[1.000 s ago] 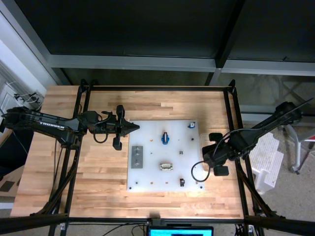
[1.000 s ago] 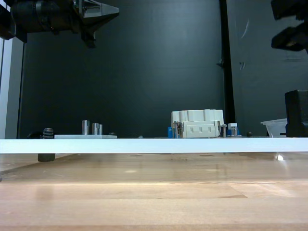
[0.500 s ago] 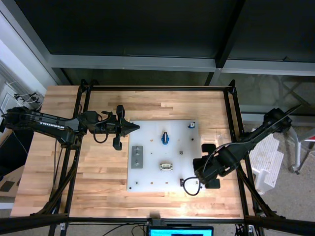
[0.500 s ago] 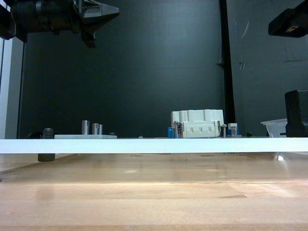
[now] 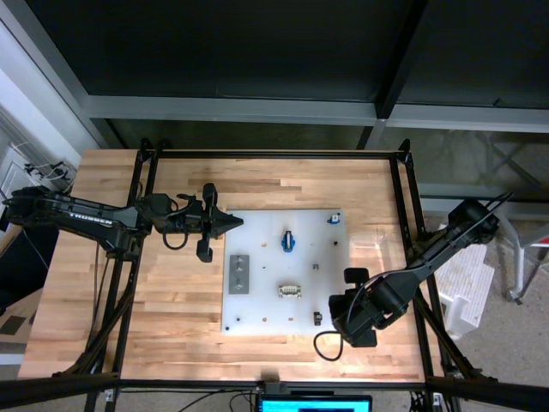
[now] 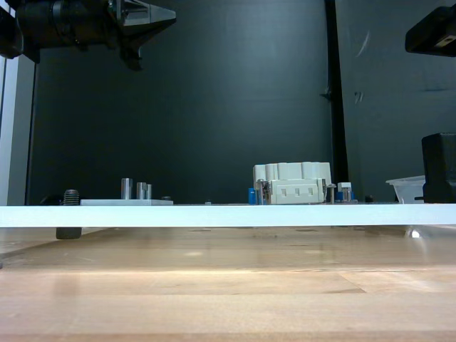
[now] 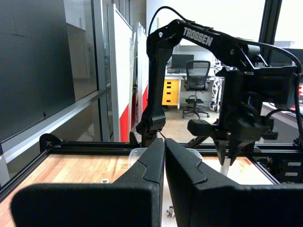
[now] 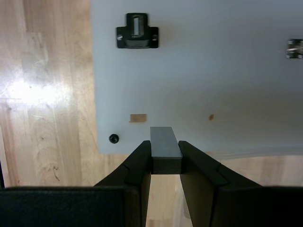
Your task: Pick the 16mm bar and install on taskboard
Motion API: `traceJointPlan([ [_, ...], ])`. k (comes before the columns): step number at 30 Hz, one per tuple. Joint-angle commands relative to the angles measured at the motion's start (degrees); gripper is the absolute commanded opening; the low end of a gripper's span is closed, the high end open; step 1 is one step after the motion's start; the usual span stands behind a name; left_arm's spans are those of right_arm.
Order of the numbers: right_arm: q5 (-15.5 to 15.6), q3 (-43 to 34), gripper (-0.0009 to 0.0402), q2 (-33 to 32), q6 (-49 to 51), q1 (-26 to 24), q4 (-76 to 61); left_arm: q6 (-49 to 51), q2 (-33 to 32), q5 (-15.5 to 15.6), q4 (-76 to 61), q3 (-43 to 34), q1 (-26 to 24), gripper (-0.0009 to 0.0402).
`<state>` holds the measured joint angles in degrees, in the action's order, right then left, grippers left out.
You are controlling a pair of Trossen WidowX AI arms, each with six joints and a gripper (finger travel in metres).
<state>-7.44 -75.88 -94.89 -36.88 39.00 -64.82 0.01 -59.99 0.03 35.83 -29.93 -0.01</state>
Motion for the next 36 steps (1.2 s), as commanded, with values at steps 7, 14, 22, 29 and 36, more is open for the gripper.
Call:
traceJointPlan([
  [7,-0.04,-0.39,0.0002,-1.77,-0.22,0.83,1.09,0.0,0.0,0.0,0.0,-0.02,0.0,0.0],
  [14,-0.02,-0.39,0.0002,-2.73,-0.39,0.96,2.23,0.0,0.0,0.0,0.02,-0.02,0.0,0.0],
  [22,-0.02,-0.39,0.0002,-3.67,-0.39,1.27,3.19,0.0,0.0,-0.02,0.02,-0.02,0.0,0.0],
  [29,-0.02,-0.39,0.0002,-5.01,-0.26,1.38,3.39,0.0,0.0,-0.02,0.02,-0.02,0.02,0.0],
  [36,-0.02,-0.26,0.0002,-5.9,-0.28,1.4,3.93,0.0,0.0,0.0,0.0,-0.02,0.02,0.0],
])
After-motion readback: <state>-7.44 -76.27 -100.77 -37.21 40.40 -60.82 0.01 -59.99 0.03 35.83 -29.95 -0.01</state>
